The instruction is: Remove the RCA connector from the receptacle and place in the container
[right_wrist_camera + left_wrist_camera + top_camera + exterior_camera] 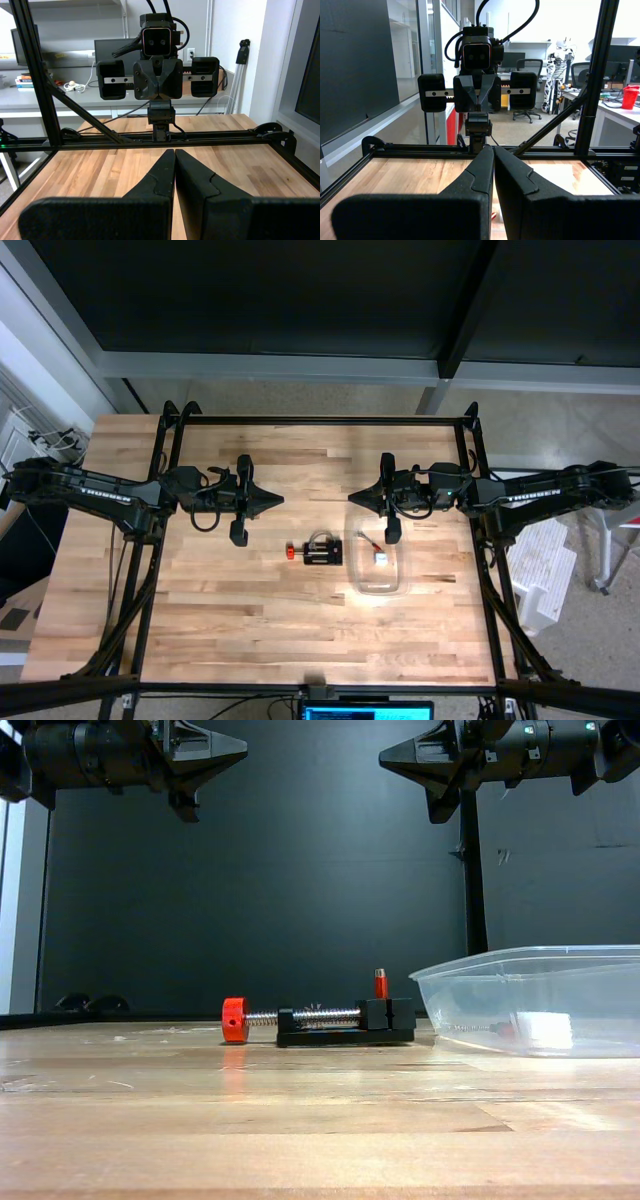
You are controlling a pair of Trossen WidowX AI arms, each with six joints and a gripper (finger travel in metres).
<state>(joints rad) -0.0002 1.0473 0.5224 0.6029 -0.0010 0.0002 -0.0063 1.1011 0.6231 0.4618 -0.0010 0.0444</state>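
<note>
**Both grippers hanging shut above the table, connector lying in the tub**

The left gripper is hovering high over the table, left of centre. Its 2 fingers are pressing together with nothing between them. The right gripper is facing it from the other side at the same height, equally clenched and empty.

The RCA connector is lying inside the container, near its far left corner. A small white cube is sitting just beside it.

The receptacle is resting on the wood just left of the container, its red knob pointing away from the tub. In the low view, a short red post is standing upright on its block.
</note>
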